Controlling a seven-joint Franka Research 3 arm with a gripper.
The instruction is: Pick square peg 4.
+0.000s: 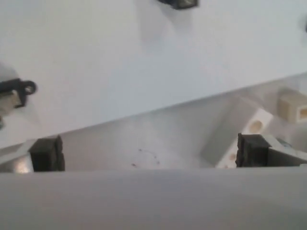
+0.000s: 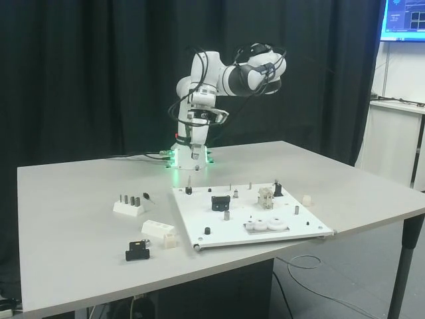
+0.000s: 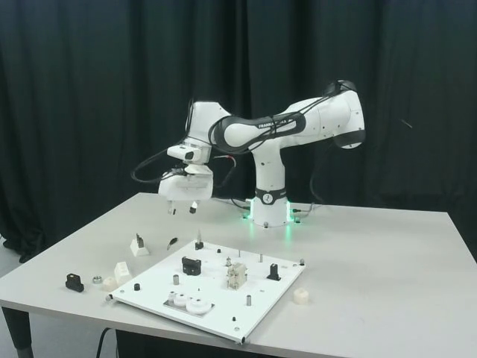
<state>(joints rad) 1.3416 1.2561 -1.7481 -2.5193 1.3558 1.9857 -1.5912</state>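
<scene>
I log: white Franka arm [image 3: 283,127] raised above grey table [image 3: 387,253], centre of second room frame.

Gripper [image 3: 183,209] high over table, left of centre; black fingertip pads [image 1: 47,154] wide apart in wrist view, nothing between.

White rectangular peg holder block [image 2: 129,207] with upright grey pegs, left of centre in first room frame, beside white assembly board [image 2: 249,219]. Cannot tell which is square peg 4.

Small black bracket [image 2: 137,251] lower left, near table edge.

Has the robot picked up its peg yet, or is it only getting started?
Only starting. Nothing is done: the tool is open, empty and high above the table. The small white block holding upright pegs is untouched. Descending, gripping and lifting all remain.
</scene>
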